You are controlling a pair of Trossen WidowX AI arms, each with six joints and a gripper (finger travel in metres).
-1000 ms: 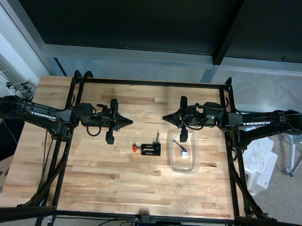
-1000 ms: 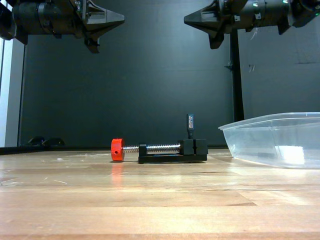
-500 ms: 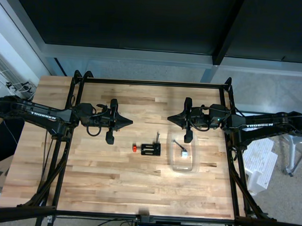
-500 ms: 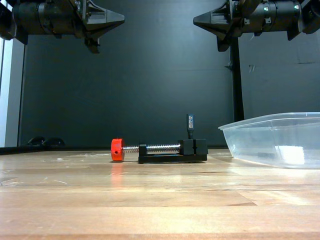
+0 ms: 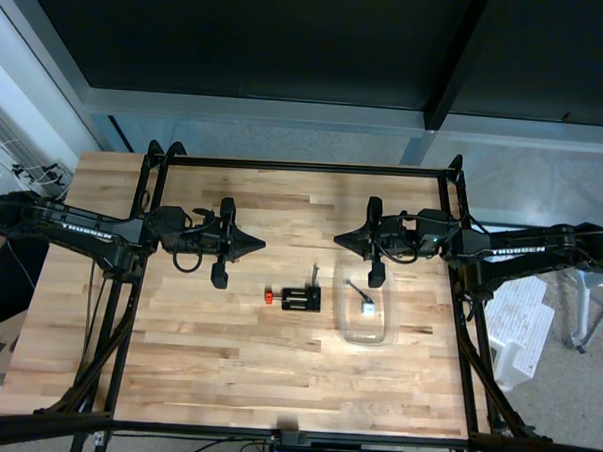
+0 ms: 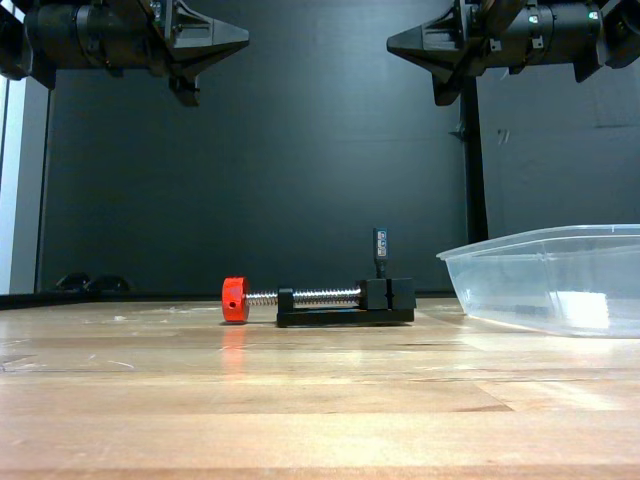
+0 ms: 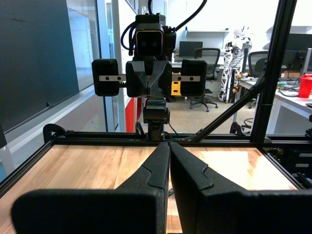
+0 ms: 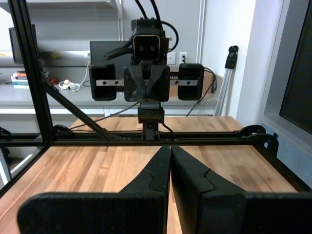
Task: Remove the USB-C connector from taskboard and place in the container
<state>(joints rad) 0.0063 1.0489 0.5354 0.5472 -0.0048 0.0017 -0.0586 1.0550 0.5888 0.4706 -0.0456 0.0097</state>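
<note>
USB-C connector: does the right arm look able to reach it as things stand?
Probably yes: the USB-C connector stands upright in the taskboard, nothing over it. The right gripper hangs shut, high nearby; the left gripper, also shut, hangs clear.

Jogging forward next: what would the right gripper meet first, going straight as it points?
Probably the left gripper, facing it at similar height left of the taskboard; the air between looks free. The right gripper hangs high beside the container.
</note>
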